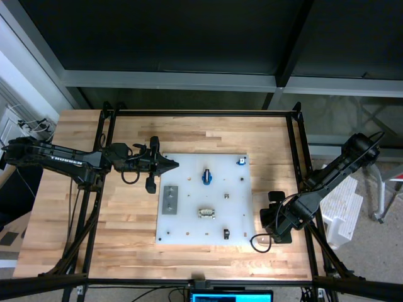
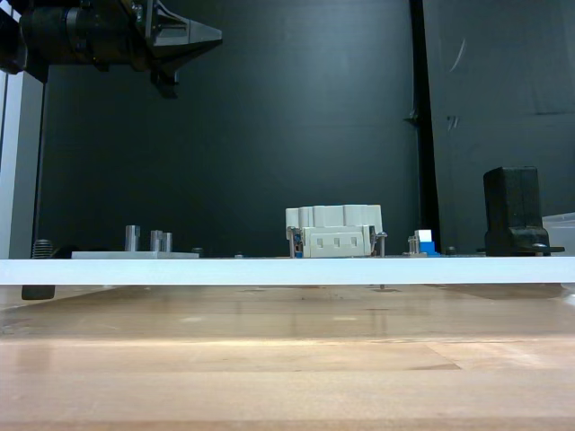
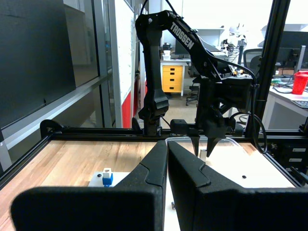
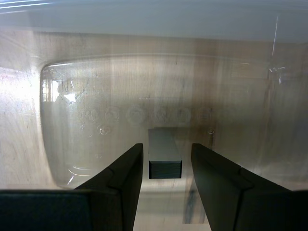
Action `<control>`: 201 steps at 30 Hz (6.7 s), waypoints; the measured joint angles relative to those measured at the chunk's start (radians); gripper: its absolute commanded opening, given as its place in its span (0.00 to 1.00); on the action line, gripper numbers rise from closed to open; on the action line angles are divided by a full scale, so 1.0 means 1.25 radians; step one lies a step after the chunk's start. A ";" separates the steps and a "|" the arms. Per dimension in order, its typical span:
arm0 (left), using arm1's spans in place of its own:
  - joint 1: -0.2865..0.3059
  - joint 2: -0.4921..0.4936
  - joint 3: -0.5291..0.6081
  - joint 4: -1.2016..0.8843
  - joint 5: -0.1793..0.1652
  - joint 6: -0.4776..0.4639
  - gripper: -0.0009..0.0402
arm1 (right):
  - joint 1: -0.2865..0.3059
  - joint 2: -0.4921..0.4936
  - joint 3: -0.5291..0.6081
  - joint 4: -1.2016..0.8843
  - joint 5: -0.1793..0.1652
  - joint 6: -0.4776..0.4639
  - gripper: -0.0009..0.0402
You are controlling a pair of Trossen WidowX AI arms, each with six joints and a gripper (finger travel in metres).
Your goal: Pick the 16mm bar and install on taskboard
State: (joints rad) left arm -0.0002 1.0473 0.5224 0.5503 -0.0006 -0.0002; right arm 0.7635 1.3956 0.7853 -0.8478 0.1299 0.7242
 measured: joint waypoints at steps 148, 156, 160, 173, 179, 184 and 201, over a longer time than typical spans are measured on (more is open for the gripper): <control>0.000 0.000 0.000 0.000 0.000 0.000 0.02 | -0.077 0.335 0.459 -0.143 -0.014 -0.016 0.03; 0.000 0.000 0.000 0.000 0.000 0.000 0.02 | -0.079 0.335 0.458 -0.140 -0.014 -0.019 0.03; 0.000 0.000 0.000 0.000 0.000 0.000 0.02 | -0.080 0.335 0.455 -0.134 -0.014 -0.021 0.03; 0.000 0.000 0.000 0.000 0.000 0.000 0.02 | -0.081 0.335 0.452 -0.130 -0.014 -0.022 0.03; 0.000 0.000 0.000 0.000 0.000 0.000 0.02 | -0.081 0.335 0.452 -0.130 -0.015 -0.022 0.02; 0.000 0.000 0.000 0.000 0.000 0.000 0.02 | -0.081 0.335 0.452 -0.130 -0.016 -0.022 0.02; 0.000 0.000 0.000 0.000 0.000 0.000 0.02 | -0.081 0.335 0.449 -0.127 -0.017 -0.025 0.02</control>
State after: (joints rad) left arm -0.0002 1.0470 0.5224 0.5503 -0.0006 -0.0002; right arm 0.6624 1.8145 1.3464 -1.0069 0.1081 0.6933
